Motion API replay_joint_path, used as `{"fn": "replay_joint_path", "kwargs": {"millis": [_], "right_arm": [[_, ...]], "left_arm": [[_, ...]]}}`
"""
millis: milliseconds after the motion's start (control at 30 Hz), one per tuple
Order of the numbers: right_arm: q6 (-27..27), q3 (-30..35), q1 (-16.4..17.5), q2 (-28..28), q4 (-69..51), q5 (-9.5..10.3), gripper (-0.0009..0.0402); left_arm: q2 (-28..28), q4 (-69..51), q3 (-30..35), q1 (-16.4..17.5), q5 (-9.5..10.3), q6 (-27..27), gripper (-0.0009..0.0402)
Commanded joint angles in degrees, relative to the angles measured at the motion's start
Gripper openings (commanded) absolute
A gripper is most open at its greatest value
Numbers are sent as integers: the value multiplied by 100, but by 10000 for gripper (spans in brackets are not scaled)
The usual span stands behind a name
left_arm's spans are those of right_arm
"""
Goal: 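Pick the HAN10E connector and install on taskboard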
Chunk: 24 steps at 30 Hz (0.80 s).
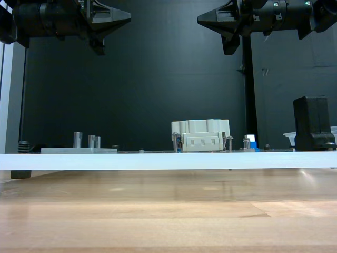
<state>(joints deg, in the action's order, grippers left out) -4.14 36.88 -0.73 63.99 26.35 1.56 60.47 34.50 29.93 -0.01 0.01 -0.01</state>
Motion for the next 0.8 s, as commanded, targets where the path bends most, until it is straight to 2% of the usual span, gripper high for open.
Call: {"fn": "replay_joint_path", "kwargs": {"millis": [33,467,700,800], "right_arm": [[11,0,2,7,142,-46,0],[-101,0,2,-52,-33,-57,0],[-96,245,4,-175,-1506,-111,0],[-98,527,39,-175,-2441,-33,0]], "left_arm": [[2,0,2,0,0,0,1],[2,0,2,0,0,0,1],[2,-2,2,2,0,0,1],[2,0,2,0,0,0,1]]}}
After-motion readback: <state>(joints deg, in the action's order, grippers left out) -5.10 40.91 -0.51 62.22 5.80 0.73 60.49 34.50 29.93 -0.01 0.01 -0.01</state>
